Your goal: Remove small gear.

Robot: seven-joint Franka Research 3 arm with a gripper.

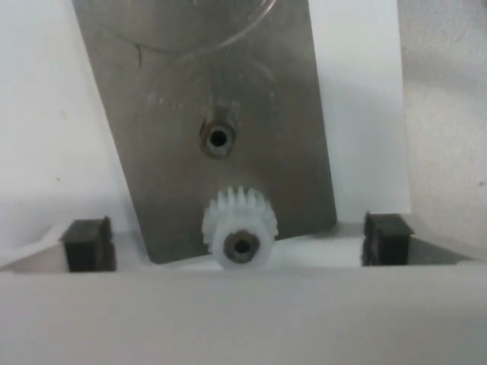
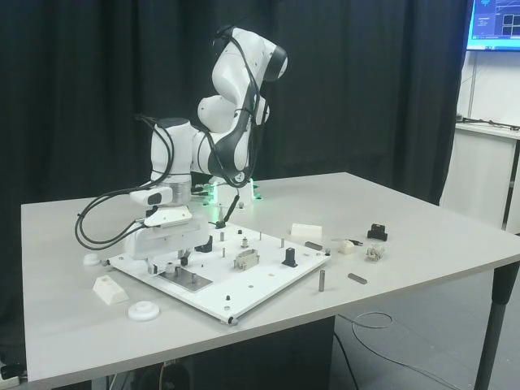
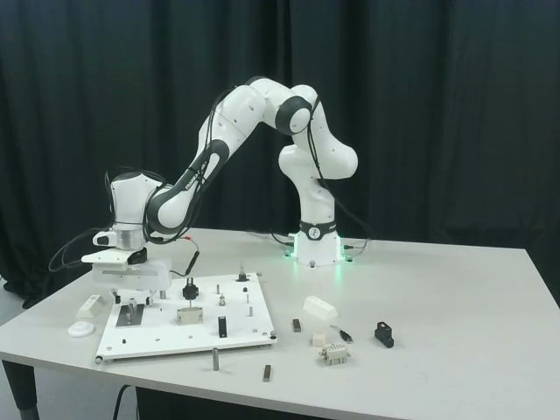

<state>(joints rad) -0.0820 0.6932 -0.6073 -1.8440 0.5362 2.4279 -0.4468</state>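
Observation:
The small white gear sits upright on a grey metal plate, close to the plate's edge, with a dark bore in its middle. An empty hole lies further along the plate. My gripper is open, its black fingertips standing wide on either side of the gear and not touching it. In the first room view the gripper hangs low over the grey plate at the near left corner of the white board. The second room view shows the gripper over the board's left end.
On the board stand black holders and thin pegs. A white round part and a white block lie left of the board. To its right are a white block, a black part and a connector.

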